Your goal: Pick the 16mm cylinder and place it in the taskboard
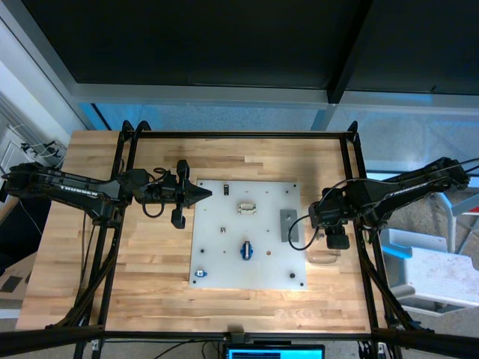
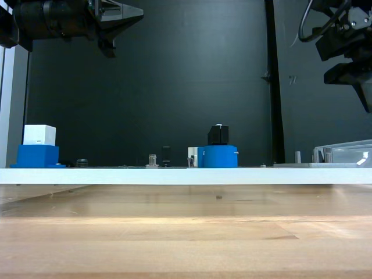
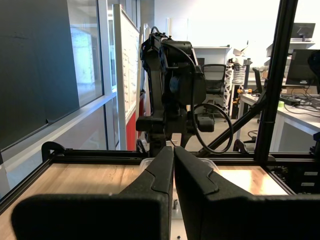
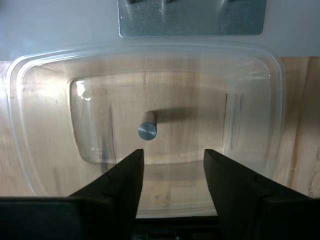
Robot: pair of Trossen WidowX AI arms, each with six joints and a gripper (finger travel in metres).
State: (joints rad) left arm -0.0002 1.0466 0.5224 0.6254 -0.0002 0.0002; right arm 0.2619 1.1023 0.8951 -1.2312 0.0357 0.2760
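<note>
In the high view the 16mm cylinder cannot be made out: the clear tray [image 1: 319, 259], set just beside the taskboard's [image 1: 224, 262] right edge, is partly covered by the right gripper [image 1: 336, 241] held above it. The left gripper [image 1: 206, 193] is seen over the taskboard's left edge, its fingers pressed together on nothing. In the low view the taskboard [image 2: 174, 175] is shown edge-on, so its surface is hidden. The tray [image 2: 349, 152] beyond its right end is cut off, and no peg can be told inside. Both the left gripper [image 2: 131, 13] and the half-cropped right gripper [image 2: 365, 93] are raised well above the taskboard. In the left wrist view the left gripper [image 3: 173, 155] is closed tip to tip, and the taskboard is largely masked by it. In the right wrist view the right gripper [image 4: 173, 157] is spread apart and empty. The 16mm cylinder [image 4: 147, 130] is seen upright in the tray [image 4: 250, 75], a small grey metal peg with a flat round top and a shadow beside it, untouched. The tray borders the taskboard [image 4: 50, 20] near the grey block [image 4: 192, 20].
</note>
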